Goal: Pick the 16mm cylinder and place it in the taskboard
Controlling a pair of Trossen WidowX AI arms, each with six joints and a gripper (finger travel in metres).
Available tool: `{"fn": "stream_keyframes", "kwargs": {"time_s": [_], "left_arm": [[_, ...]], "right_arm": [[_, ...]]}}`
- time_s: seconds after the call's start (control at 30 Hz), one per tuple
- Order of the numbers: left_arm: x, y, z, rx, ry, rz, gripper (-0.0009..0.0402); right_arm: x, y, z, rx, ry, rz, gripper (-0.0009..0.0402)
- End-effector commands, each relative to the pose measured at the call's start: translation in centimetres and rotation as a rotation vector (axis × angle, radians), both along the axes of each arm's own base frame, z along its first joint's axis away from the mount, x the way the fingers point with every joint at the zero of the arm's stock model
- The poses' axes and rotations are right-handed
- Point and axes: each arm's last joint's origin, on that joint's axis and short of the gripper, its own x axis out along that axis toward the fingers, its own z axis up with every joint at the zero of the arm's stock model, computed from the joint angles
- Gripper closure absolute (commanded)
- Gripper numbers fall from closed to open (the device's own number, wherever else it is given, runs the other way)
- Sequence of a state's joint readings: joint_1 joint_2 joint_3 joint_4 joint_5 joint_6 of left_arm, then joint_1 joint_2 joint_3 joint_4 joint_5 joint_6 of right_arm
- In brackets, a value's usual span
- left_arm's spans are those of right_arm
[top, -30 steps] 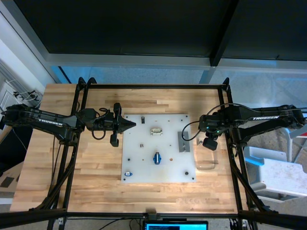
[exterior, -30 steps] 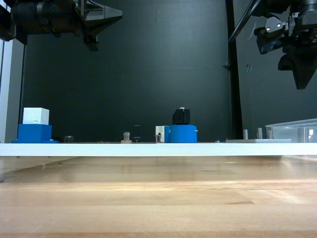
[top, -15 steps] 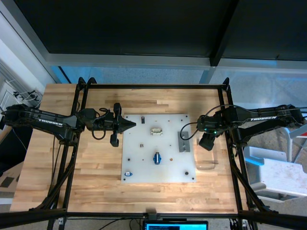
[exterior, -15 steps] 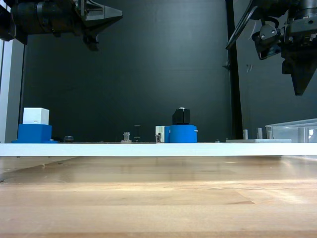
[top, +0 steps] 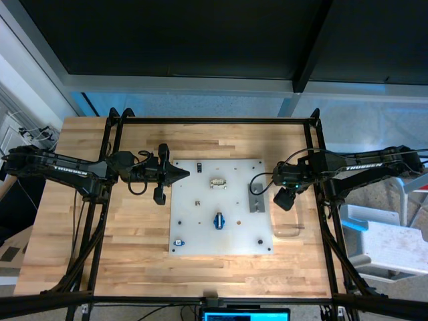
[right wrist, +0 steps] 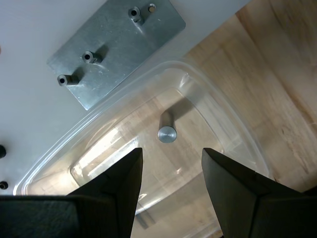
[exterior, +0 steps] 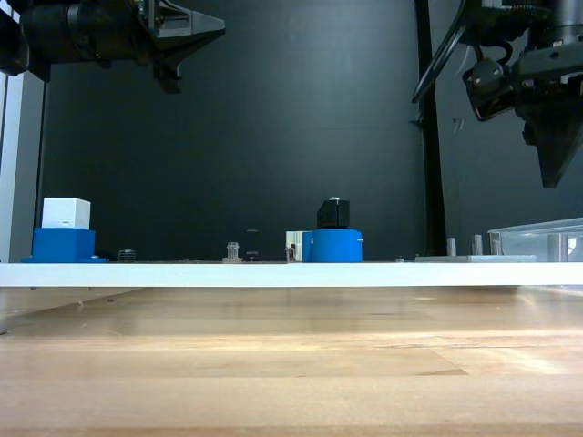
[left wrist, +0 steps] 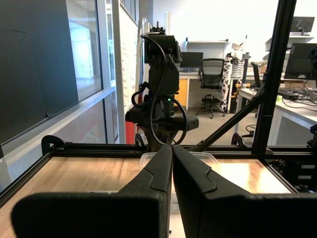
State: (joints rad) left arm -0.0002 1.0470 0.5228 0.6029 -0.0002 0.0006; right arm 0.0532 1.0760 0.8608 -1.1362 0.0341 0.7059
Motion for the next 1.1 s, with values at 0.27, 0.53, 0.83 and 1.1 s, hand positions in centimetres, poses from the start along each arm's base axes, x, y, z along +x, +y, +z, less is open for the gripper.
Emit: {"fn": "stream_keyframes", "kwargs": {"time_s": [0.27, 0.53, 0.83, 1.1], "left_arm": [[0.0, 0.0, 0.0, 0.000, 0.000, 0.000, 0.0393], [0.0, 0.0, 0.0, 0.000, 0.000, 0.000, 0.0393], [0.0, 0.0, 0.0, 0.000, 0.000, 0.000, 0.0393], [0.0, 0.0, 0.0, 0.000, 0.000, 0.000, 0.0393]], "right_arm": [[0.1, 0.1, -1.4, 0.004, 0.006, -0.012, 0.0228], [0.1, 0.3, -2.7, 0.003, 0.000, 0.003, 0.0228], [0.6, 0.3, -3.3, -0.003, 0.019, 0.028, 0.0225], [0.8, 0.3, -3.6, -0.005, 0.032, 0.030, 0.0188]]}}
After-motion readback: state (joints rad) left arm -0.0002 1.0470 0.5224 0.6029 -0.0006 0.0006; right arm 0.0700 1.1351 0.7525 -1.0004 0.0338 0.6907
